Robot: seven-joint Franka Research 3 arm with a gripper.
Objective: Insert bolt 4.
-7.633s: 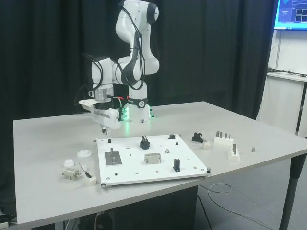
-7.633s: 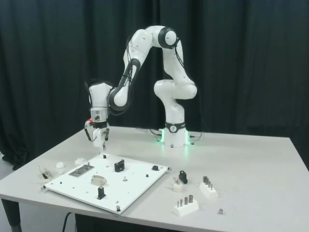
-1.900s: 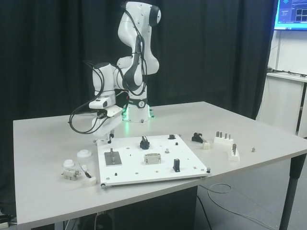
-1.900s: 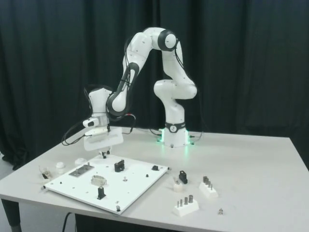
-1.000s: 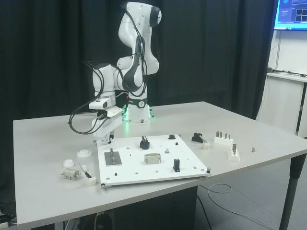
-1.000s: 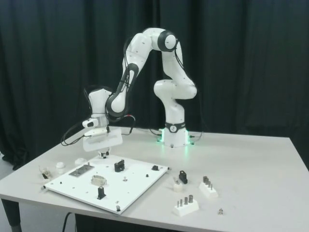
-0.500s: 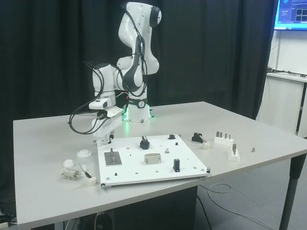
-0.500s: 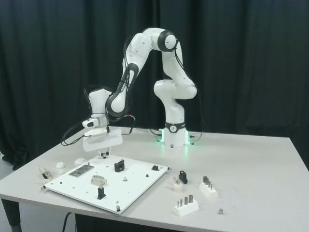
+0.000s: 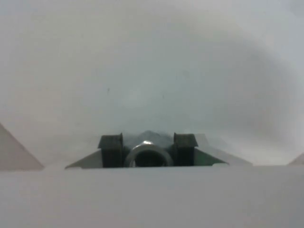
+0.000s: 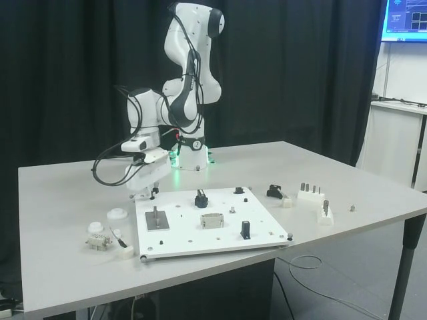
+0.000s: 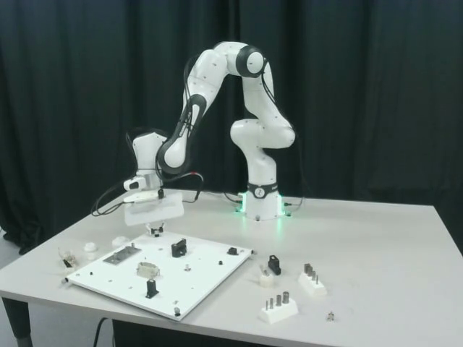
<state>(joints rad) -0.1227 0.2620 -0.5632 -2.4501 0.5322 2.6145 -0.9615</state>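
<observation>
End effector [image 10: 153, 193] closed on bolt 4 [image 9: 148, 155], head gripped between black fingers [image 9: 110, 150] in wrist view. Positioned low over far corner of white board [image 10: 207, 221] on grey table [image 10: 60, 193], where 7.6 s ago raised above it. Wrist turned since then, little change over last second. Judged seating or threading under way; full seating not confirmable.

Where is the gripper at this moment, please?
In both room views the gripper is low over the far corner of the white board nearest the arm's base, with a bolt between its fingers.
</observation>
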